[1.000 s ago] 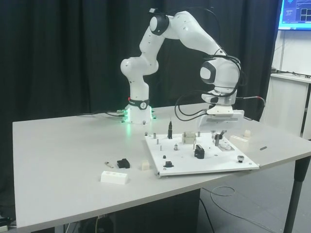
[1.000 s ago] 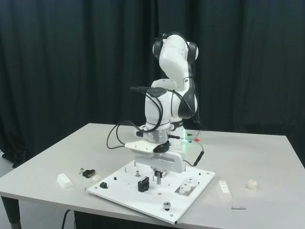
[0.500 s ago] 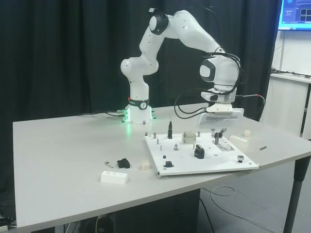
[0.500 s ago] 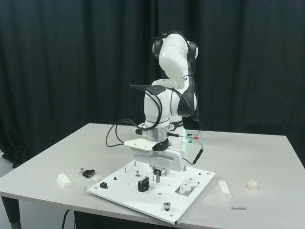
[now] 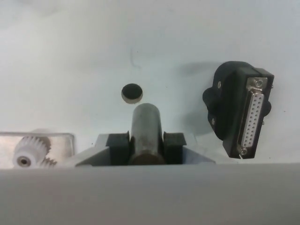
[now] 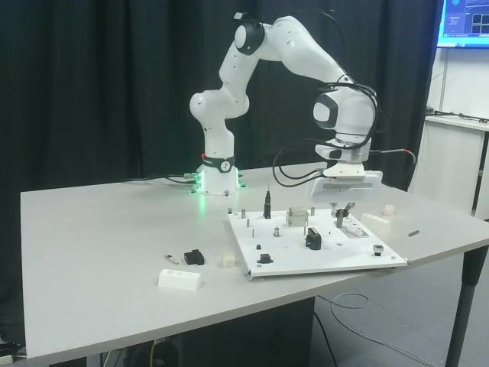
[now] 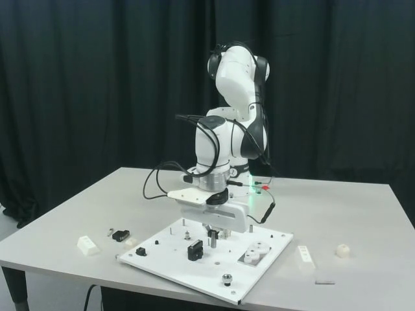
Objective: Place round peg 4.
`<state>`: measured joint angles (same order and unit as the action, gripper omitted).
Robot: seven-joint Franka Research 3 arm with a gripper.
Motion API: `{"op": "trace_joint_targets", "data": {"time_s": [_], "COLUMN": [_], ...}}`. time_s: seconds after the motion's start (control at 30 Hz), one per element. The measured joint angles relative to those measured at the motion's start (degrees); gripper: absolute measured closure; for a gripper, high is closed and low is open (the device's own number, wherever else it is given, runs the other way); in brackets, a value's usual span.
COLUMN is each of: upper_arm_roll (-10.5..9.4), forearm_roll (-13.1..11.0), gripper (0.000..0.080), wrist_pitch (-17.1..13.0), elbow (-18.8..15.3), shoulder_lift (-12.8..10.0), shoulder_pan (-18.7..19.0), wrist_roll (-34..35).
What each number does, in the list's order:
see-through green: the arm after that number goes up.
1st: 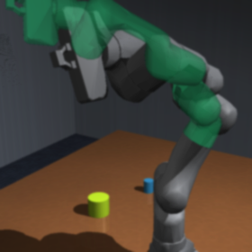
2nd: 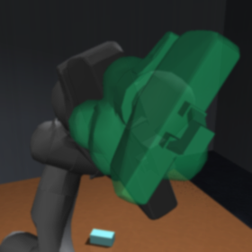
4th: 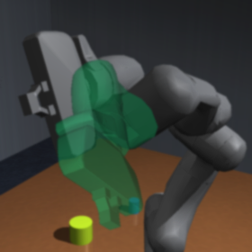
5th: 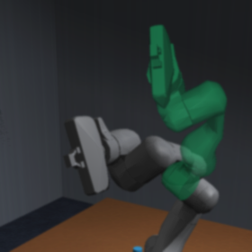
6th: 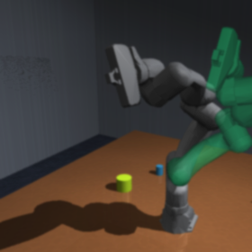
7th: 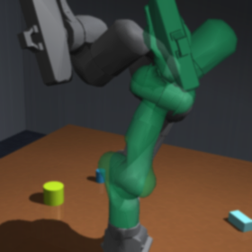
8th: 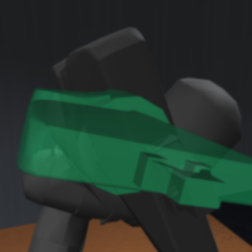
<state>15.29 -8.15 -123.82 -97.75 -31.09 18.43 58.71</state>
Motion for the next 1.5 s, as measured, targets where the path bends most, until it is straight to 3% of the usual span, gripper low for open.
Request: {"op": "trace_joint_targets", "data": {"time_s": [0.43,0.83,1.03,1.5], "upper_arm_roll": [-0.36,-3.71,-4.96,-4.91], "forearm_roll": [-0.06,-1.76,-1.79,-1.65], "gripper": [0.0654,0.0654,0.0654,0.0654], "wrist_pitch": [0.0,-0.69,-2.92,-9.23], "elbow": [-0.32,-0.78,-0.78,-0.59], "shoulder_lift": [0.0,-0.03,-0.46,-3.1], "shoulder_pan": [0.21,1.37,3.51,9.2], "wrist_roll": [0.0,3.28,6.39,11.6]}}
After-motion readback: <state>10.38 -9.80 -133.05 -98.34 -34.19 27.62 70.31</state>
